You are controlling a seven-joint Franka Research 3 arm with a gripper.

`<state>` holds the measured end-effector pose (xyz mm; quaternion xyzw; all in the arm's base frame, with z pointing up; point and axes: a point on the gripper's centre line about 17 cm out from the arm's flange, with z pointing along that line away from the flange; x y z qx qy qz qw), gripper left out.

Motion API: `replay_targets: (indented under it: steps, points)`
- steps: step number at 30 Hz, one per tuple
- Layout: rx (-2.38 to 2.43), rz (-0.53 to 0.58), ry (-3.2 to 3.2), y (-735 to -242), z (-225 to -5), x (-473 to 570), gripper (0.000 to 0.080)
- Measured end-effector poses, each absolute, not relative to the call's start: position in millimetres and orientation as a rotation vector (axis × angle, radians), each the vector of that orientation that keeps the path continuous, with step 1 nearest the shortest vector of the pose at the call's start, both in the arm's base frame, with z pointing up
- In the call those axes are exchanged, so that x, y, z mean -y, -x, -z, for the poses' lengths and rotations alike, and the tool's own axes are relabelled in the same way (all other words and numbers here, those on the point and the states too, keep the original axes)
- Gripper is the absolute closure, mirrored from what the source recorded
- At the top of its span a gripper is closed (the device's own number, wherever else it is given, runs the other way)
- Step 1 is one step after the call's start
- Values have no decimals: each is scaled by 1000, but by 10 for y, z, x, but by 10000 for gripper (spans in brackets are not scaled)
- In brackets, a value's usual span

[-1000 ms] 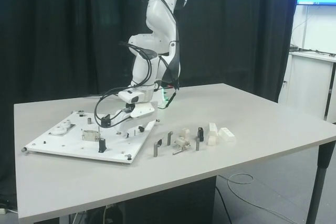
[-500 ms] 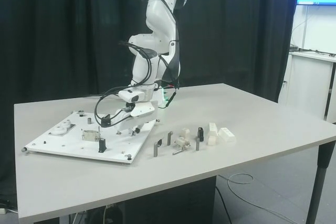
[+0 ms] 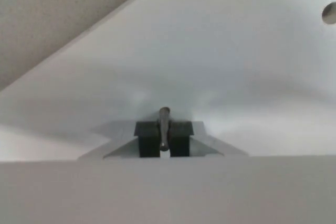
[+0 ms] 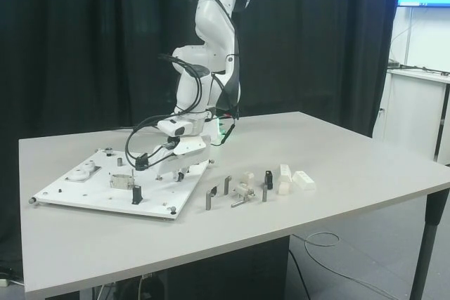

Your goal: Remove round peg 1.

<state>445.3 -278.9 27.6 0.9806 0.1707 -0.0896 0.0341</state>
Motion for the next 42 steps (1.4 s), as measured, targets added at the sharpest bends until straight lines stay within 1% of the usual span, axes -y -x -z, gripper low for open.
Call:
replay_targets:
  steps: [1, 16, 22, 42]
  points:
    - [-525, 275, -3016, -4453, -276, 2789, 766]
    - [-522, 272, -3016, -4450, -285, 2797, 766]
    - [-523, 266, -3017, -4454, -322, 2795, 768]
    - [-541, 241, -3021, -4485, -776, 2755, 768]
